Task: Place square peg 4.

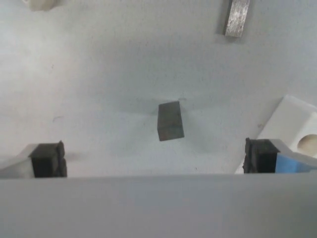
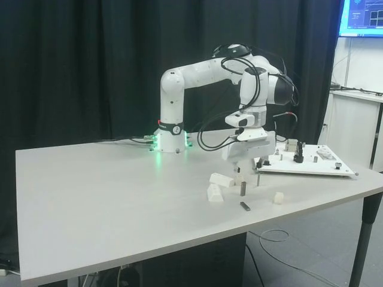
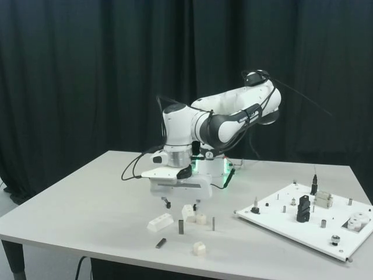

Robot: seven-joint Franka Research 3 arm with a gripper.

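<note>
Square peg point(image 1: 170, 121) stands upright, directly under the gripper point(image 1: 153, 157)

Peg sits between the two fingertips point(image 1: 47, 159) — wide open, holding nothing — so a straight descent seems enough.

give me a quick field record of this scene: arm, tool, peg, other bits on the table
arm: white Franka arm reaching down over the grey table
tool: tool open, hovering above the peg, holding nothing
peg: upright square peg standing on the table, between the fingertips in the wrist view
second peg: lying flat peg nearer the table's front edge
blocks: white blocks beside the upright peg
board: white assembly board off to one side
</note>
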